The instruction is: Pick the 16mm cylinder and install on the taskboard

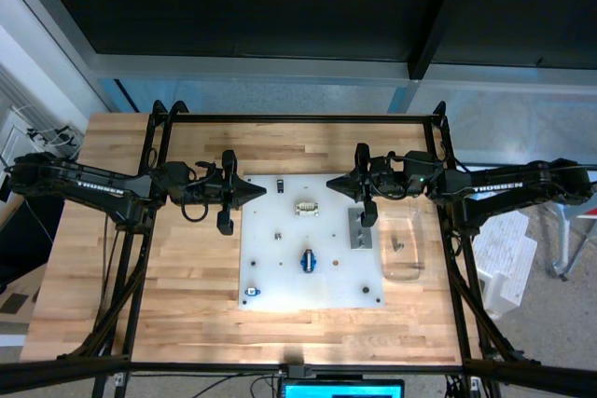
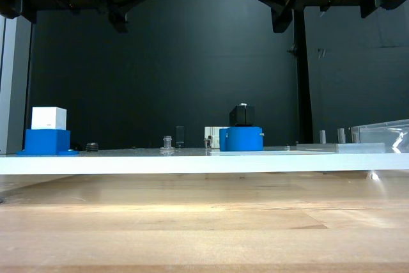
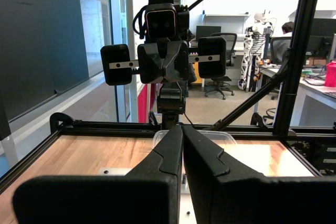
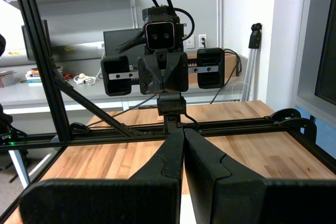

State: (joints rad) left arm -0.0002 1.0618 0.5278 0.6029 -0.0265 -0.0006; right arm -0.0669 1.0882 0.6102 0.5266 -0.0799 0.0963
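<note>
Left gripper [image 1: 262, 189]: I see it high above the desk [image 1: 140, 277], over the taskboard's far left edge, pointing right. Its fingers are pressed together with nothing between them.
Right gripper [image 1: 329, 185]: level with the left one, high over the far part of the board and pointing left. Its fingers also meet, holding nothing. The two tips face each other, well apart.
Taskboard [image 1: 280, 267]: the white square plate lies flat in the middle of the desk, between the two arms.
16mm cylinder: I cannot pick it out for certain. A small grey piece [image 1: 397, 245] lies in the clear tray [image 1: 417, 251], too small for me to tell what it is.
Clear tray: on the desk just right of the board, below the right arm.
Grey block [image 1: 360, 227]: on the board's right side, near the tray.
Blue part [image 1: 308, 259]: near the board's middle, carrying a dark top.
Blue base [image 2: 48, 140]: at the board's near left corner, with a white cube on it.
</note>
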